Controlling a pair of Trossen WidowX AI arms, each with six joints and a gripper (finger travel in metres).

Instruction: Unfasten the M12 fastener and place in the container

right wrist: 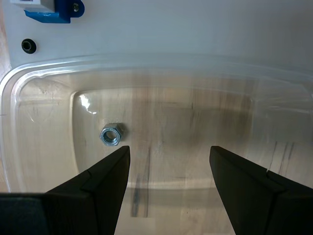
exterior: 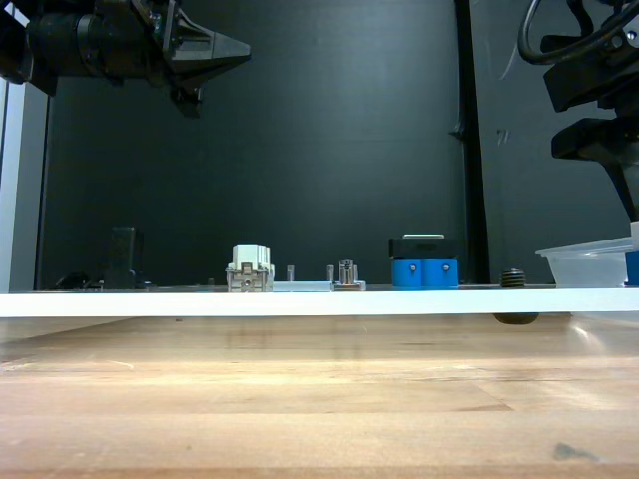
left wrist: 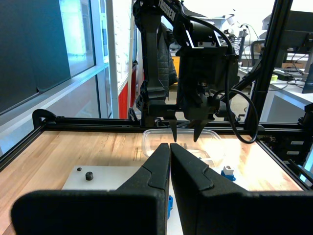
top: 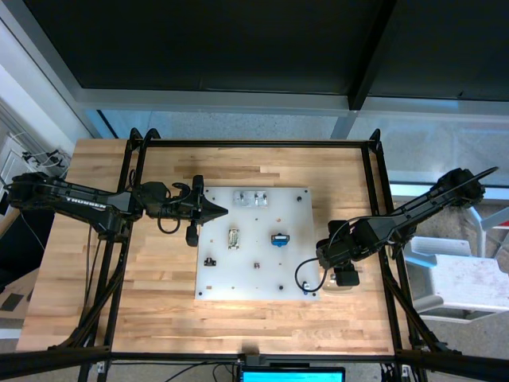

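While left hand hovers, nut underlies right hand.

"TROSSEN" stands in white on the left arm, frame left; also on the right arm.

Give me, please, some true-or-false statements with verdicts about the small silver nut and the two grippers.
1. The small silver hexagonal nut lies inside the shallow clear plastic tray. True.
2. The short black ribbed stud carries a nut. False: its ribs are bare.
3. The right gripper is shut on the nut. False: it is open above the tray, holding nothing.
4. The left gripper is shut, raised above the flat white board's left side. True.
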